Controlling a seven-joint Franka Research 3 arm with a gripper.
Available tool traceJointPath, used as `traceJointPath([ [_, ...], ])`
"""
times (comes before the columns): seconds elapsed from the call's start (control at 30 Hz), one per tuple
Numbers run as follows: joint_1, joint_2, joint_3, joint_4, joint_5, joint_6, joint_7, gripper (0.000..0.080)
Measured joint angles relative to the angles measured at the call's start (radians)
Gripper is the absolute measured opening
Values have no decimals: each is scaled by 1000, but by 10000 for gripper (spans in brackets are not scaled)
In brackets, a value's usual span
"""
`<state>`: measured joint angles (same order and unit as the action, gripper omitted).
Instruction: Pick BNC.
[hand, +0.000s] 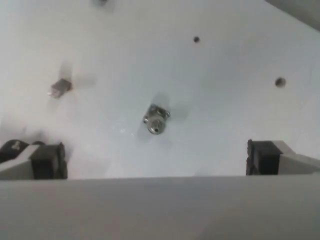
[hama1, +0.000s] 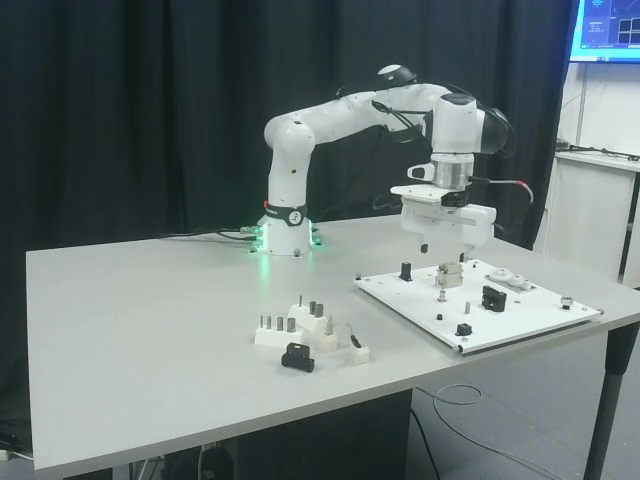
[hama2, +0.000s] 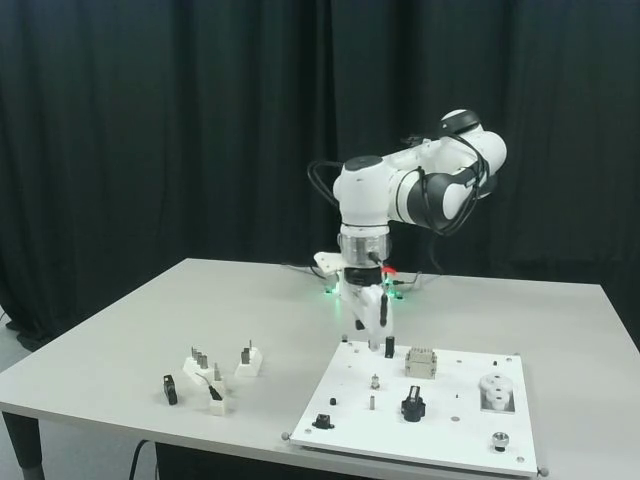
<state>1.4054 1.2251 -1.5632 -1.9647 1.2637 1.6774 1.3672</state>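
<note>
Both fingers of the pincer (hand: 156, 159) hang spread apart, pointing down above the BNC (hand: 156, 120).

Setting. A grey counter (hama1: 130, 330) fills the foreground, its dark leg (hama1: 603, 400) visible below the corner on the monitor's side. Black curtains (hama2: 160, 130) hang in folds behind the claw (hama1: 446, 243) and close off the whole rear of the room. Beyond the claw, past the counter's edge, stands a white cabinet (hama1: 590, 205); above it a lit monitor (hama1: 607, 30) sits at the upper corner. A cable (hama1: 455, 395) loops on the grey floor (hama1: 500, 440) beneath the counter.
</note>
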Motion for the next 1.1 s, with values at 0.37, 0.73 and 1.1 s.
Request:
traceJointPath([
  [0.37,-13,1,8,20,2,-36,114,800],
  [0.73,-14,5,50,20,2,60,129,800],
  [1.1,-16,14,100,15,2,147,129,800],
])
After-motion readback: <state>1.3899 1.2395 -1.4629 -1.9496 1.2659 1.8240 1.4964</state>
